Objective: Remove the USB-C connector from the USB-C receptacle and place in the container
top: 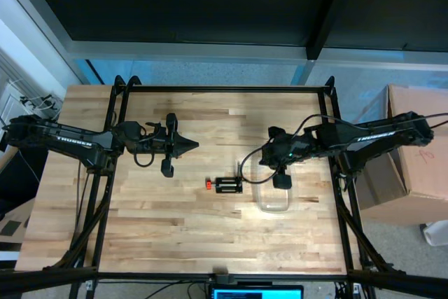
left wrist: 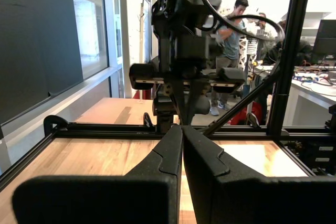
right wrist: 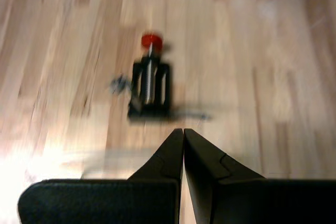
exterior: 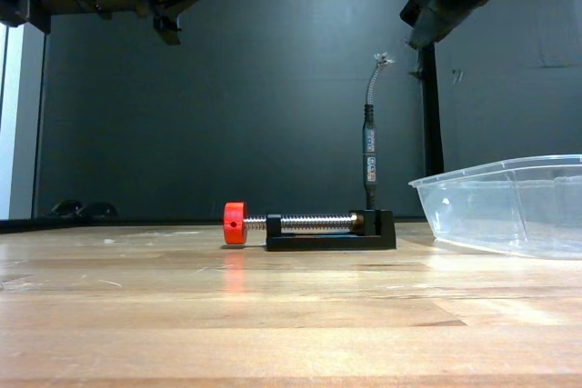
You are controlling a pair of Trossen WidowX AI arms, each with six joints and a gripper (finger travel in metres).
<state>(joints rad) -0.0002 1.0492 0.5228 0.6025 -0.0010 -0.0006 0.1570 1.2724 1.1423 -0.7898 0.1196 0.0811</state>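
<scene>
The USB-C connector stands upright with its lower end in the receptacle at the end of a small black vise with a red knob. Its short cable ends in a frayed tip. From above, the vise lies mid-table with the connector at its right end. My right gripper hangs shut and empty above and just right of the connector, high in the low view. The right wrist view shows the vise beyond the shut fingertips. My left gripper is shut, empty, up and left of the vise.
A clear plastic container sits on the table just right of the vise, low-walled in the low view. A black frame borders the table. The left wrist view looks across at the right arm.
</scene>
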